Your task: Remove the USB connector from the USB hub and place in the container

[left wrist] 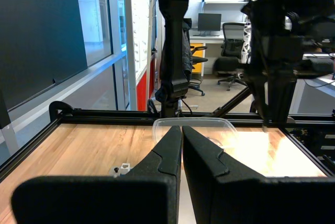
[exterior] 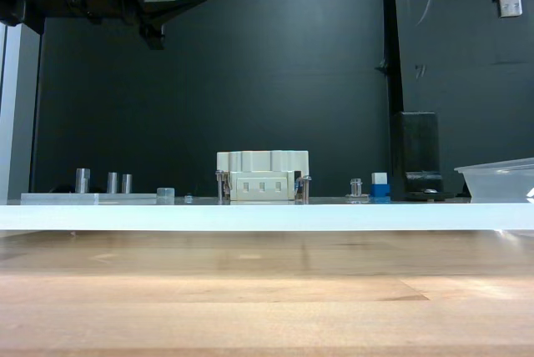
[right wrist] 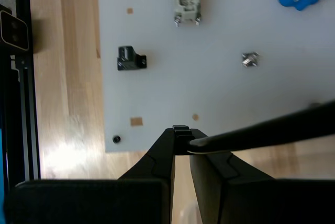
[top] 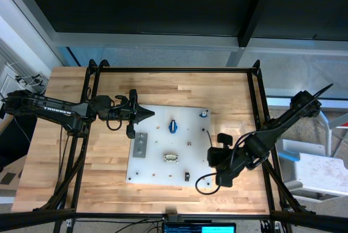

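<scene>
— Well, what is seen of the surface and the room?

— A table [top: 179, 89] of pale wooden strips is seen. It is framed by black rails [top: 174, 70], and a white board [top: 157, 165] is laid on its middle. In the low view a dark wall [exterior: 284, 57] is seen behind it. In the left wrist view, office chairs [left wrist: 230, 62] and a screen [left wrist: 209, 23] are shown beyond the table.

— And where is the cable found, and how is it directed?

— The cable [top: 208, 138] is held by the right gripper [right wrist: 180, 136], whose fingers are closed on the small plug at its end. It is held over the right edge of the board, apart from the small black hub [right wrist: 131, 59], which is fixed close to the board's near edge. In the high view its long axis is laid from near to far, slightly curved. The plug end is turned to the gripper, and the free end is pointed to the far side of the table.

— Where is the tub?

— The clear tub [exterior: 499, 178] is seen at the right of the board. Whether the cable is above it cannot be told.

— And the other arm?

— The left gripper [top: 145, 114] is held high over the far left part of the board, with its fingers pressed together.
</scene>
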Action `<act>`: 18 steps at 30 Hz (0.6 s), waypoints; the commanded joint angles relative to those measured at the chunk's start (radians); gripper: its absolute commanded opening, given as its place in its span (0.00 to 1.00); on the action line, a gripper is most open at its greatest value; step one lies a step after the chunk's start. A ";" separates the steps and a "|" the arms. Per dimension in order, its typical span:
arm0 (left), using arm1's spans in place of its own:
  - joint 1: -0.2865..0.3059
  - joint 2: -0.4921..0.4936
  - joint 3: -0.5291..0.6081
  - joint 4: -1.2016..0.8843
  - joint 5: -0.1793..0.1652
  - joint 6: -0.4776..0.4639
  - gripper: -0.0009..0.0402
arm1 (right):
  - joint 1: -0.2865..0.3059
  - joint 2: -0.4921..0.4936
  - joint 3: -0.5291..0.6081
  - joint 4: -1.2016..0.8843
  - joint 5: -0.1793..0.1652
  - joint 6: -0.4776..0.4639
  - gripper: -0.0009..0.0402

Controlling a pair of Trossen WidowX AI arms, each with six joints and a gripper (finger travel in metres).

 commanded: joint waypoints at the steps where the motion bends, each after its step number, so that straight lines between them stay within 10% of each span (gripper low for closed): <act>1: 0.000 0.000 0.000 0.000 0.000 0.000 0.02 | 0.000 -0.037 -0.007 -0.044 0.000 0.009 0.02; 18: 0.000 0.000 0.000 0.000 0.000 0.000 0.02 | 0.004 -0.242 -0.203 -0.119 -0.080 0.164 0.02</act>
